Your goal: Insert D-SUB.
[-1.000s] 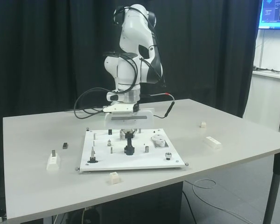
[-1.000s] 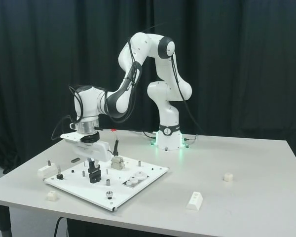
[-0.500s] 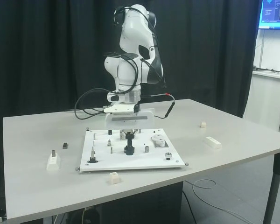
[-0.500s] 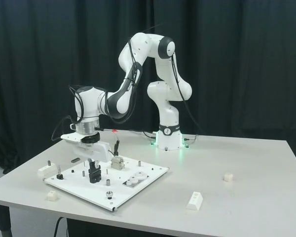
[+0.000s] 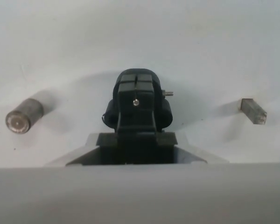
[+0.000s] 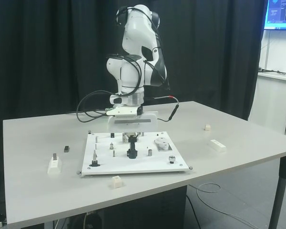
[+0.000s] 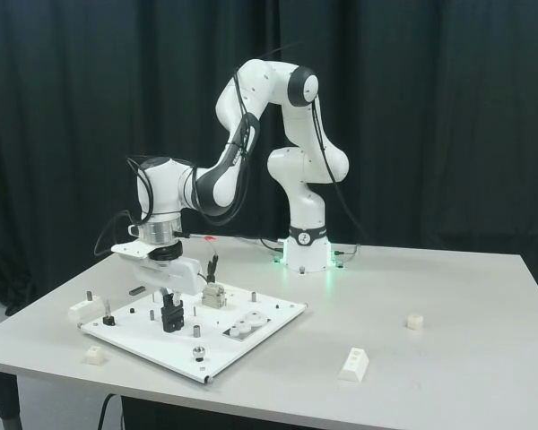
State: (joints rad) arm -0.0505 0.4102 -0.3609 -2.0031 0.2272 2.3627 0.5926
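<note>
My hand [image 6: 131,139] hangs low over the white board [image 6: 176,164] on the grey desk [image 6: 33,138], with the black D-SUB [image 5: 137,103] standing on the board directly beneath it. I cannot tell how far my fingers are apart or whether they grip it. Only my wrist view shows a grey cylinder [image 5: 24,115] on one side of the D-SUB and a small square peg [image 5: 253,110] on the other; the room views add white blocks [image 7: 354,364] lying about the desk.

You find no text, label, brand or number that can be read in these views. The only candidate is the screen [image 6: 281,14] in the room's upper corner, well behind the table [image 6: 28,143]; its lines are too small to make out.
</note>
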